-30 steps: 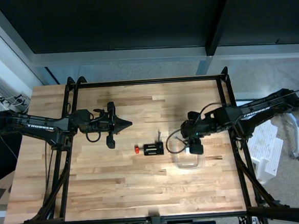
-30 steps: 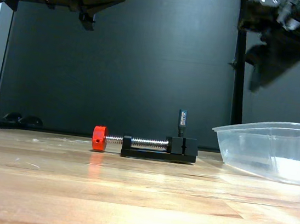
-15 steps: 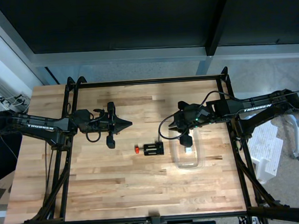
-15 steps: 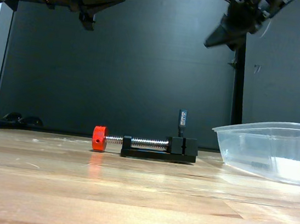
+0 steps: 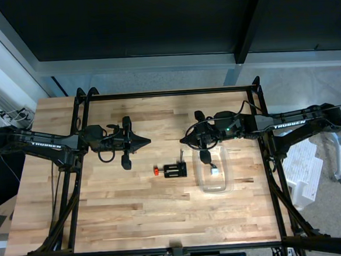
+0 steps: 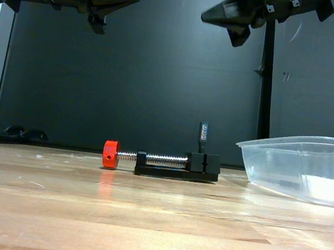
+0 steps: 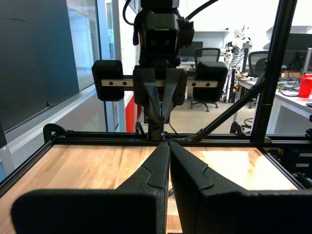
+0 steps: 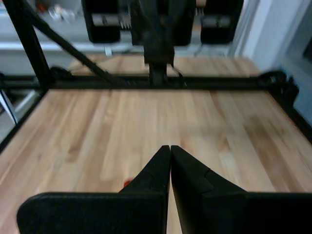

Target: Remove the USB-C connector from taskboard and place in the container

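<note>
We see 2 closed, empty claws aloft: left gripper [image 5: 146, 142] parked; right gripper [image 5: 182, 140] probably staging over thin dark USB-C connector [image 6: 203, 133].

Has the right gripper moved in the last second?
Yes. The right gripper, shut, swung leftward off the container and now hovers high near the taskboard. The left gripper, shut, hangs over the table's left half.
</note>
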Robot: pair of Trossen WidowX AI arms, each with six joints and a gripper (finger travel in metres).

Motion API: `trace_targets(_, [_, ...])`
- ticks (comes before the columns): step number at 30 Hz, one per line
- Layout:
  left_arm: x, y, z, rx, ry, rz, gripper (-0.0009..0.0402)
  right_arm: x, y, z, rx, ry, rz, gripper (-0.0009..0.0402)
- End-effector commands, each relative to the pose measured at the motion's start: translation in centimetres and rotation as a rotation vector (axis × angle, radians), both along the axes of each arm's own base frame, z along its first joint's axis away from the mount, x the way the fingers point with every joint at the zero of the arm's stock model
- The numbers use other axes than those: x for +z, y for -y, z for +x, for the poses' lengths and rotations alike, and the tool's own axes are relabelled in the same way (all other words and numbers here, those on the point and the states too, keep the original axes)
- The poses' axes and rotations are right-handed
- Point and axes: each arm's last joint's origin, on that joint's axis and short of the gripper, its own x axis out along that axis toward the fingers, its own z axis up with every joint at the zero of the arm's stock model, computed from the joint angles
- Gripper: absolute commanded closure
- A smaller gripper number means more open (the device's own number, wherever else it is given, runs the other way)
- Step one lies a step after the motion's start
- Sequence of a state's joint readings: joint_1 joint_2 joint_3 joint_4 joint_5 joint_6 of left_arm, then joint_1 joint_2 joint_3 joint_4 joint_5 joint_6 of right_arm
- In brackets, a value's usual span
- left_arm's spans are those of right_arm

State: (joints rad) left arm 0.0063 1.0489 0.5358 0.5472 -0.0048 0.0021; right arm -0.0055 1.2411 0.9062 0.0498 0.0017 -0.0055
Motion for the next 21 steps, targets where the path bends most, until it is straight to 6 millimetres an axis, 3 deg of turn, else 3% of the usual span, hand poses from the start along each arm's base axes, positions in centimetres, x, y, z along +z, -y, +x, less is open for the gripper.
trace_targets(1, [0.0,0.0,0.0,0.0,0.0,0.0,0.0393,0.0,0.4,-0.4,0.004,0.071,0.005,0.0393])
trace_targets(8, [0.0,0.0,0.0,0.0,0.0,0.0,0.0393,-0.3,1.3,-1.5,-0.025,0.185,0.0,0.0393])
trace_targets(21, [0.0,0.0,0.0,0.0,0.0,0.0,0.0393,-1.6,1.2,-3.7,-0.025,0.291,-0.004,0.0393])
